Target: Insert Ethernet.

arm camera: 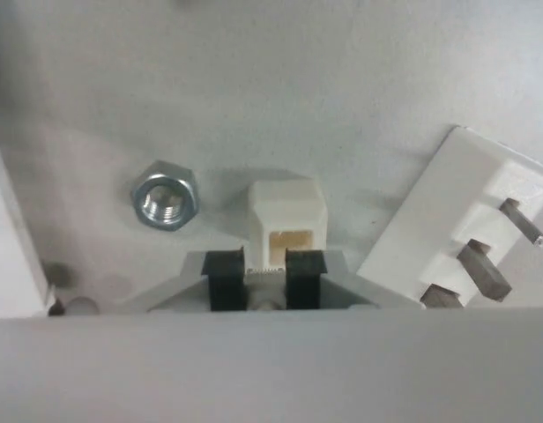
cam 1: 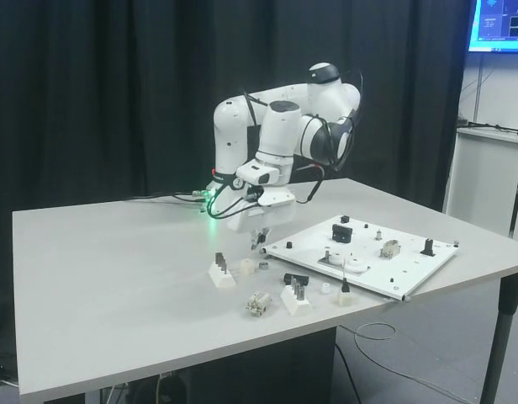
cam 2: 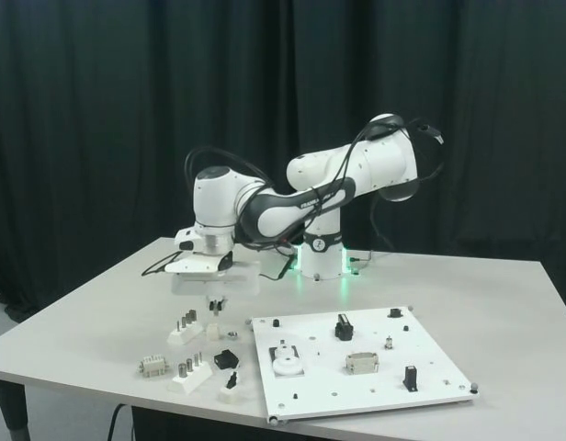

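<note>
My claw (arm camera: pixel 264 280) hangs just above the grey worktop (arm camera: pixel 254 79), its two black fingertips (arm camera: pixel 224 280) set narrowly apart with a small gap between them, gripping nothing. In the wrist view the white Ethernet socket block (arm camera: pixel 285 218) sits directly beyond that gap, close to the tips but not between them; I cannot tell whether they touch it. Its square opening faces my camera. A metal nut (arm camera: pixel 166 195) lies on the worktop just beside the block, apart from it, and a white plug block (arm camera: pixel 470 229) with three grey pins lies on the block's other side.

From the first room view, my arm (cam 1: pixel 280 118) reaches out from its base and folds forward at the elbow, with the wrist bent so the claw (cam 1: pixel 257 238) points straight down. A green light (cam 1: pixel 210 202) glows at the base. The Ethernet socket block (cam 1: pixel 245 269) lies at about 7 o'clock from the claw, near it, and another pinned white block (cam 1: pixel 220 271) sits just beside it at 9 o'clock. The white board (cam 1: pixel 368 252) with small black and grey fittings lies at 3 o'clock from the claw, near the worktop's edge.

In the second room view the claw (cam 2: pixel 216 303) hovers over the loose parts, with the board (cam 2: pixel 356 363) at its 4 o'clock.
</note>
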